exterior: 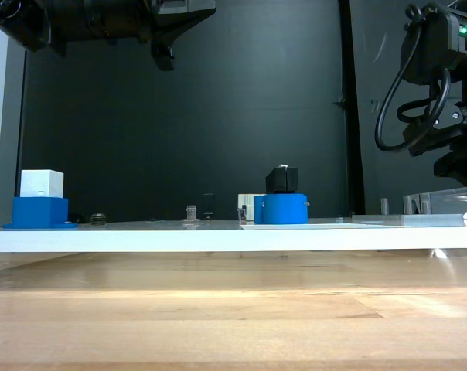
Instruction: Pick the 16mm cylinder and install on the taskboard
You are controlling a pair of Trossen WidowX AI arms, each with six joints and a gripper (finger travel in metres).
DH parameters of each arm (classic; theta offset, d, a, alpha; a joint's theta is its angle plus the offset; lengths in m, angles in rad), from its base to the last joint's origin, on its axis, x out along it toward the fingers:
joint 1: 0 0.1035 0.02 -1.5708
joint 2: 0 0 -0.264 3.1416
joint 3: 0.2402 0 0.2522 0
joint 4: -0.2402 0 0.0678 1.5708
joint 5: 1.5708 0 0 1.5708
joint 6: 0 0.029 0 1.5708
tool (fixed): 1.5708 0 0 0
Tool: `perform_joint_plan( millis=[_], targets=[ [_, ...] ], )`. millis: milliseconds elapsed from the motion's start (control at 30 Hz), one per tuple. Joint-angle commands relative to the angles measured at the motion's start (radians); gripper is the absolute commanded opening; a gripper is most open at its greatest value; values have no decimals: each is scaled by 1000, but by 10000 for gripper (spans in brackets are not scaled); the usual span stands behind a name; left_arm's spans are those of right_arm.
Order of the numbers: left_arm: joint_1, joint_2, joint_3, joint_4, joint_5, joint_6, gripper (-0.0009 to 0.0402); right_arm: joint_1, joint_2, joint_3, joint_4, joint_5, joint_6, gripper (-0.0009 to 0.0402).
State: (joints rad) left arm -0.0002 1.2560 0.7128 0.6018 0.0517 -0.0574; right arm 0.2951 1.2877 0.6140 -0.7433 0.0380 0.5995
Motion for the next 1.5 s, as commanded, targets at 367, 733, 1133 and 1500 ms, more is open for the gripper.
perform_joint_plan(
  millis=[367, 733, 1133, 1500],
  targets=[
    [0, 0, 0, 0, 0, 0, 0, 0, 0, 0, 3, -1, 6, 3],
    [0, 0, 0, 0, 0, 0, 0, 0, 0, 0, 2, -4, 18, 0],
    [0, 0, 0, 0, 0, 0, 0, 0, -3, 7, -15, -5, 18, 0],
    [0, 0, 0, 0, 0, 0, 0, 1, -3, 92, -99, -5, 9, 0]
  ],
)
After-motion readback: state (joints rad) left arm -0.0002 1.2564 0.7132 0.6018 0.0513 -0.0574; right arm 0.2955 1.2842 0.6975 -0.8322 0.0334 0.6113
